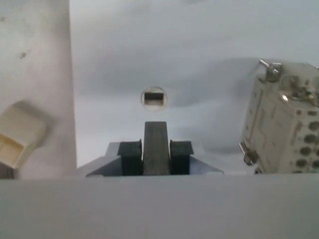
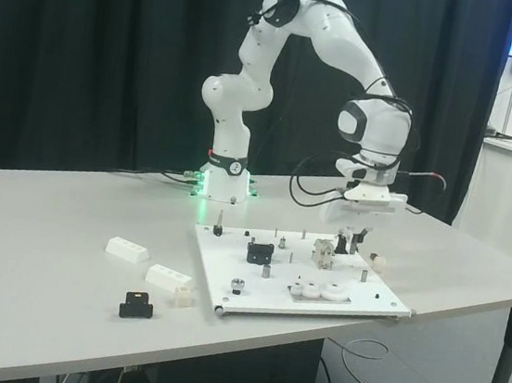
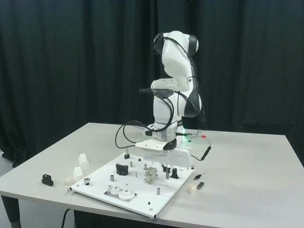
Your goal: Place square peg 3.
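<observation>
Gripping square peg 3 [image 1: 156, 147] between clenched fingers, the hand [image 1: 156, 167] hangs over the socket [image 1: 153, 97]; the peg looks rigid, light and smooth, best pinched on flat sides.

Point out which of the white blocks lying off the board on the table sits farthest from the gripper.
The long white block, lying by itself toward the table's open end. The second white block lies nearer the white board, so nearer the gripper.
</observation>
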{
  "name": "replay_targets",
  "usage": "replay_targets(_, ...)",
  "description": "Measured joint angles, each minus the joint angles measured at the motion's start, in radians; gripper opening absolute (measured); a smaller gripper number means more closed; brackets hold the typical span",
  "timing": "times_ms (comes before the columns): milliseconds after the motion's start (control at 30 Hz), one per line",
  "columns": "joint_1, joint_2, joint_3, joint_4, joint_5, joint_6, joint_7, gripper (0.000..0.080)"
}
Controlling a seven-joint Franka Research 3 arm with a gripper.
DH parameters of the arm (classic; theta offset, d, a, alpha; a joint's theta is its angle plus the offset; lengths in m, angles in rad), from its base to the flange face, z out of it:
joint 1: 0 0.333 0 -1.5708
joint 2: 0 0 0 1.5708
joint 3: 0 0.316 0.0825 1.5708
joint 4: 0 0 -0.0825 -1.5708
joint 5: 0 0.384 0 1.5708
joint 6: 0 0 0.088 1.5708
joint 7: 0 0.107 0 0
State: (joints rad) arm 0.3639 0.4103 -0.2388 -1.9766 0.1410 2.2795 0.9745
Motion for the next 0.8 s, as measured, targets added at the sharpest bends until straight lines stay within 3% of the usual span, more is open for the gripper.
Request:
replay_targets(267, 0.0, -0.024, -0.005, 0.0, -0.005, -0.019, 0.002, 0.0114)
replay_targets(800, 0.002, -0.027, -0.008, 0.0, -0.011, -0.026, 0.002, 0.0114)
